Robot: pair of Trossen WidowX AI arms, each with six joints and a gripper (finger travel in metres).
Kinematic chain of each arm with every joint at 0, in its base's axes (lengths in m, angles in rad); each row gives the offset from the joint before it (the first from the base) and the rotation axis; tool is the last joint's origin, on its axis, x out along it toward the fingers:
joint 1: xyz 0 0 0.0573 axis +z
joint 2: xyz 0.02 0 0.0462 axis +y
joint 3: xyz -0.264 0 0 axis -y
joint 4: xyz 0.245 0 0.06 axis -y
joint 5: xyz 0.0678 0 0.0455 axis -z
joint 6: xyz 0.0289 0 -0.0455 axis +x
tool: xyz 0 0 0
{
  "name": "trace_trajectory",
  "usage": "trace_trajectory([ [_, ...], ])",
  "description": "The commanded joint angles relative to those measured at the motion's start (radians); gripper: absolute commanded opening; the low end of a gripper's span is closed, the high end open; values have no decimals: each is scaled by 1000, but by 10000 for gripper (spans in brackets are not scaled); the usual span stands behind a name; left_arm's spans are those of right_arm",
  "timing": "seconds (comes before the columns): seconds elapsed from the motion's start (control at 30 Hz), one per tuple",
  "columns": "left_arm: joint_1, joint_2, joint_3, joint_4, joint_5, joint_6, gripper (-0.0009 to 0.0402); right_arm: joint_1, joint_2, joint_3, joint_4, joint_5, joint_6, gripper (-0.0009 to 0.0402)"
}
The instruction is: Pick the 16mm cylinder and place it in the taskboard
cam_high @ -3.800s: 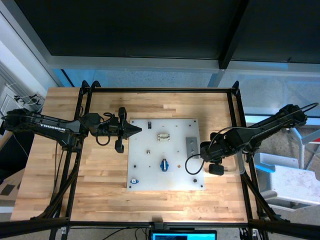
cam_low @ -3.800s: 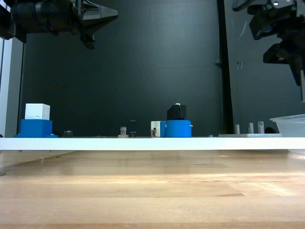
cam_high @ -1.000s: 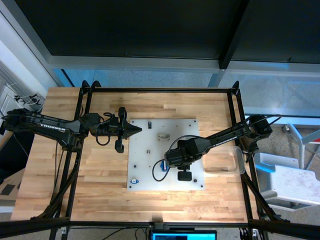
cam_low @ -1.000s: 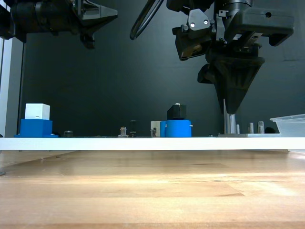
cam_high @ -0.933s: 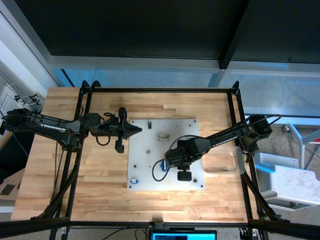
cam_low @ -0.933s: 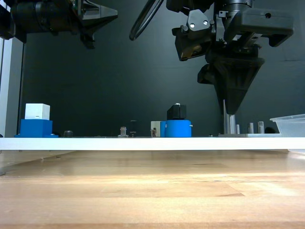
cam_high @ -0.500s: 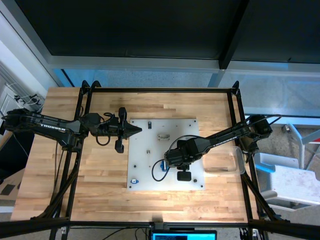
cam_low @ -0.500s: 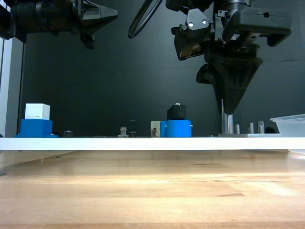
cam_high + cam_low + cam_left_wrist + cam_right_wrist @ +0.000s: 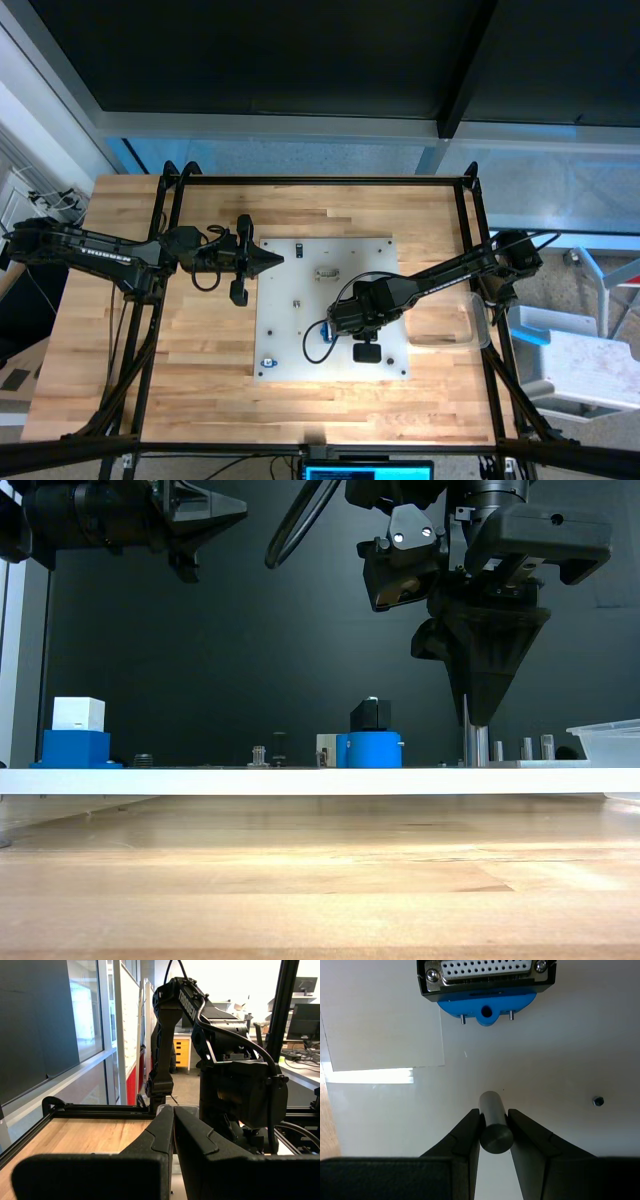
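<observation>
Cylinder (image 9: 475,744) clamped upright between the fingers (image 9: 466,1132) of the right gripper (image 9: 475,718), over the right-hand half of the taskboard (image 9: 295,335). Long axis vertical in the low view; the upper end sits in the fingertips and the lower end reaches down to about the board's surface, though whether it touches cannot be told. In the right wrist view the axis runs along the gripper's line, with the flat round end face (image 9: 495,1139) towards the camera. Room around it: bare white board on all sides at the tip, blue-backed multi-pin connector (image 9: 485,987) well ahead, small screw (image 9: 598,1101) off to one side. In the low view the cylinder stands between the blue fitting (image 9: 374,748) and the short pegs (image 9: 527,748) – open gap towards the fitting, nearest peg just beside it. Clear bin (image 9: 478,322) lies off the board's right edge. Left gripper (image 9: 272,258) hangs high at the board's left edge – fingers (image 9: 160,1132) pressed together, holding nothing.
</observation>
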Motion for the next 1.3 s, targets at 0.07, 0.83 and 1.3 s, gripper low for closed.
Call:
trace_trajectory([
  [0.07,0,0,0,0,0,0,0,0,3,-2,-19,-1,0,12],
  [0.83,0,0,0,0,0,0,0,3,4,-1,-15,-1,-2,12],
  [1.3,0,0,0,0,0,0,0,2,22,-3,5,0,-1,12],
])
